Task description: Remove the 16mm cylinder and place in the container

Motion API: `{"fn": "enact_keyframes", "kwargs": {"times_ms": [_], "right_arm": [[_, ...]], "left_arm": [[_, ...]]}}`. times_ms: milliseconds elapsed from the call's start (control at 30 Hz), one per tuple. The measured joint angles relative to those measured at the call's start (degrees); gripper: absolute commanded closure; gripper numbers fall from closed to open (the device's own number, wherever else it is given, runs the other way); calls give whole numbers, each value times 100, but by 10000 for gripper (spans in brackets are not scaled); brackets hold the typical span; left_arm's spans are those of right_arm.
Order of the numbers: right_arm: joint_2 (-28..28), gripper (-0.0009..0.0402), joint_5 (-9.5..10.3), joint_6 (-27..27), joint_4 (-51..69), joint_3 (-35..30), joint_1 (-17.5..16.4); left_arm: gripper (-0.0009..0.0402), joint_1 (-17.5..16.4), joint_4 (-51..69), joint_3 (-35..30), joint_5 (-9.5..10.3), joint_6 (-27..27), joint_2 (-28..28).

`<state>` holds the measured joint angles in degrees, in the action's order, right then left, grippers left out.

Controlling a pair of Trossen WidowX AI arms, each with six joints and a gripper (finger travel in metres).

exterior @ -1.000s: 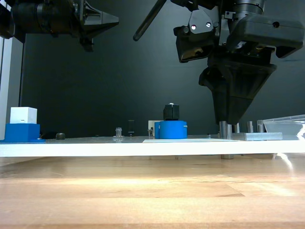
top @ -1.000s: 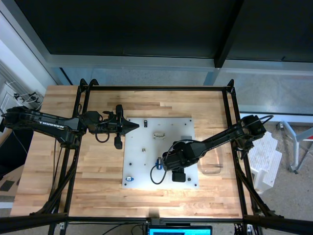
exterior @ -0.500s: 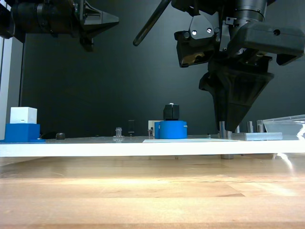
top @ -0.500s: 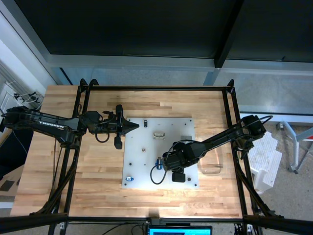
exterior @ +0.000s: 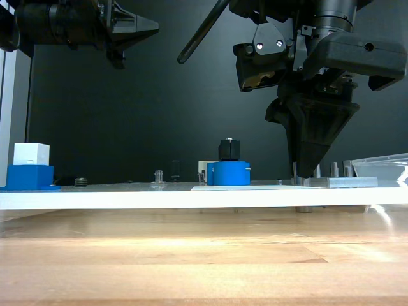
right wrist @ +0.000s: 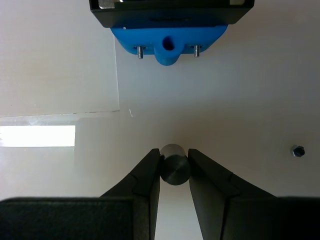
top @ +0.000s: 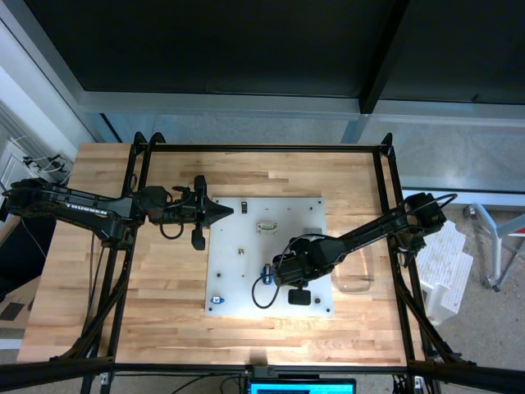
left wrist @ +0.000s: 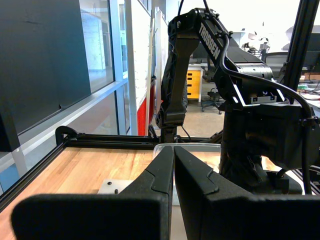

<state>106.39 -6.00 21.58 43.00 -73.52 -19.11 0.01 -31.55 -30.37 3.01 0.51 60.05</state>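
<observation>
16mm cylinder (right wrist: 174, 165): short, smooth silvery-grey metal peg. Stands upright on flat white plastic task board (right wrist: 240, 90); right wrist cam sees it end-on. Sits directly between jaws of black right gripper (right wrist: 174, 155). Both fingers (right wrist: 147, 172) touch its sides, so R jaws are clamped on the peg, w/ peg base down on the board. Low view: right gripper points straight down, tips at board level, bulk of arm above.

Ahead of R jaws, past the peg: blue plastic fitting (right wrist: 167, 37) w/ two small pins and a round hole, tucked under a black part. Off to one side of R jaws, well apart from peg: small dark screw head (right wrist: 298, 150) in the board.

Clear rectangular plastic container (top: 354, 287) w/ rounded corners lies on light wooden table (top: 123, 312), just beside board's edge, behind R jaws toward the right arm's base.

Black left gripper (top: 221, 211): high in the air over board's left edge, held level, aimed toward the right arm. Left wrist cam: its two fingers (left wrist: 160, 175) lie against each other along their length, so L jaws are closed. Beyond L jaws: container rim, then the right arm.
</observation>
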Motion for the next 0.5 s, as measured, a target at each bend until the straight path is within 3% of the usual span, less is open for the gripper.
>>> {"fn": "enact_keyframes", "kwargs": {"times_ms": [233,500], "right_arm": [[0,395,0,2,0,0,0],[-168,389,0,-4,166,-98,0]], "left_arm": [[393,0,2,2,0,0,0],[393,0,2,2,0,-2,0]]}}
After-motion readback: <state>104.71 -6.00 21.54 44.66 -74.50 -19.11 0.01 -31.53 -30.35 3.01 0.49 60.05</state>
